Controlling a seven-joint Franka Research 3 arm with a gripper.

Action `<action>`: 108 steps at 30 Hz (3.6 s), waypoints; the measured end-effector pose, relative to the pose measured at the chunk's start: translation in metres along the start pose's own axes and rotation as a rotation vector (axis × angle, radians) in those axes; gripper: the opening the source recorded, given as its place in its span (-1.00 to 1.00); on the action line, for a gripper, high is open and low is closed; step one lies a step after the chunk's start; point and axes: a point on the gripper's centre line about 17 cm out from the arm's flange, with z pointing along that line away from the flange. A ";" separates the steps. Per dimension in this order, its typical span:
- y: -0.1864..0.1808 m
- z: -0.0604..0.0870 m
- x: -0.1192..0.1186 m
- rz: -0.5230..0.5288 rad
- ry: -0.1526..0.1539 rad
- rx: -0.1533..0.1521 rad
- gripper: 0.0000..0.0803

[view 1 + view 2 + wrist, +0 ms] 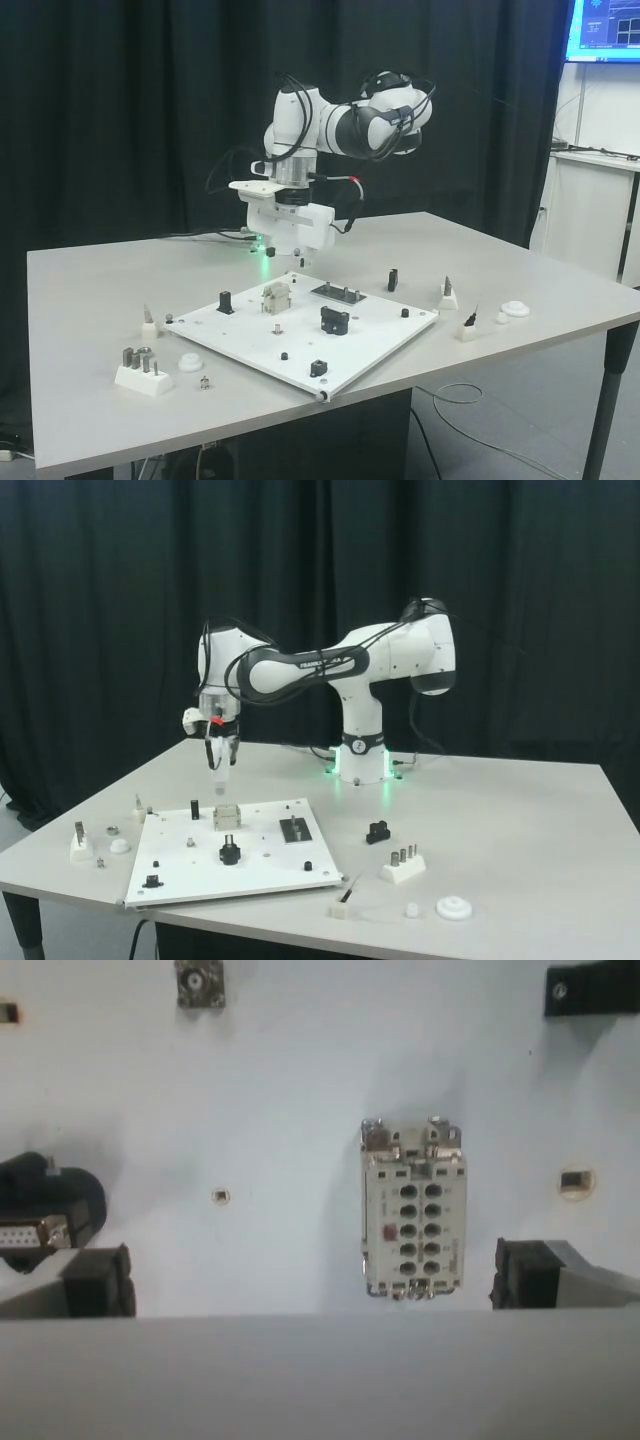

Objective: Pick Ethernet.

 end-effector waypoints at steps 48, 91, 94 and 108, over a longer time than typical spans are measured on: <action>0.105 -0.005 0.113 -0.233 0.112 0.069 0.99; 0.148 0.013 0.211 -0.441 0.039 0.158 0.99; 0.149 0.017 0.214 -0.469 0.028 0.162 0.99; 0.161 0.034 0.221 -0.485 -0.020 0.178 0.99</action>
